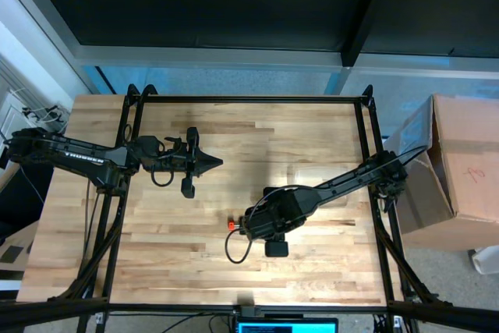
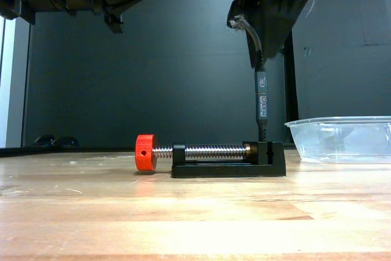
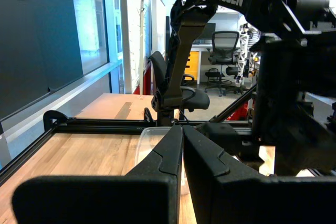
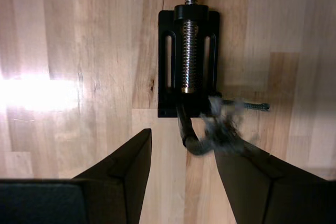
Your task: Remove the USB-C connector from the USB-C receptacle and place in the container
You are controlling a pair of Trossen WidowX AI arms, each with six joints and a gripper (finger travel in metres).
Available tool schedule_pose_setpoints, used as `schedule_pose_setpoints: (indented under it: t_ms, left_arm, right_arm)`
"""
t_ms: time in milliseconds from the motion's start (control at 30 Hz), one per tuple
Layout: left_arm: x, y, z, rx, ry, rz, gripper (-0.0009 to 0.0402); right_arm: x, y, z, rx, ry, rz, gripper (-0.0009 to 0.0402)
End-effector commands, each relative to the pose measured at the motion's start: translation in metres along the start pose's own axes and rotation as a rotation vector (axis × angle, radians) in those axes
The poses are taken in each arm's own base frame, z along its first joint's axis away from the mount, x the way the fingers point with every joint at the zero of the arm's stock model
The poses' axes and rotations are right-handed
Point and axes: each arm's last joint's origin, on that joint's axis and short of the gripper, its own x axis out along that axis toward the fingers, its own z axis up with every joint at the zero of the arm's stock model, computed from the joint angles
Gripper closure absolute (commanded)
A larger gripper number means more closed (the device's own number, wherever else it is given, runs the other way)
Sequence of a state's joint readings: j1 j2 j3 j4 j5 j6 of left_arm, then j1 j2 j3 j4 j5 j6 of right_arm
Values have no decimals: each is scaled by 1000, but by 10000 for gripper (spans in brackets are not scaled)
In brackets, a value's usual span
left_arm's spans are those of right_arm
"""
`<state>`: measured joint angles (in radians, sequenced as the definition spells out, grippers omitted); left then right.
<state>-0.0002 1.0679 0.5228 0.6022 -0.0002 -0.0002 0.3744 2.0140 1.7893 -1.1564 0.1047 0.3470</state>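
Note:
The USB-C connector (image 2: 261,99) stands upright, plugged into the receptacle at the right end of a small black vise (image 2: 229,164) with a red knob (image 2: 145,152). Its frayed cable (image 4: 211,136) rises between the fingers of my right gripper (image 2: 259,46), which hangs directly above the vise with its jaws apart (image 4: 182,142). The clear plastic container (image 2: 339,140) sits on the table right of the vise. My left gripper (image 1: 214,163) hovers high at the left, shut and empty (image 3: 182,148).
A black frame (image 1: 249,100) borders the wooden table. A cardboard box (image 1: 458,169) stands off the table at the right. The right arm (image 3: 231,3) crosses the left wrist view beyond the container (image 3: 149,141).

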Motion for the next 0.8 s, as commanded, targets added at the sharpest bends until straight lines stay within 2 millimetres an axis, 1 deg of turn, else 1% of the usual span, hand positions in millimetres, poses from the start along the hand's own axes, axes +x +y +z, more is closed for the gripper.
schedule_pose_setpoints:
  t_ms: [33, 300, 600, 700, 800]
  left_arm:
    - [0, 0, 0, 0, 0, 0, 393]
    - [0, 0, 0, 0, 0, 0, 393]
    - [0, 0, 0, 0, 0, 0, 393]
    - [0, 0, 0, 0, 0, 0, 393]
    - [0, 0, 0, 0, 0, 0, 393]
  right_arm:
    - [8, 1, 1, -7, 4, 0, 252]
    - [23, 1, -1, -15, 18, -7, 292]
    - [22, 1, -2, -22, 9, -3, 397]
    - [19, 1, -2, -21, 4, -2, 388]
    - [17, 0, -2, -21, -2, 1, 395]
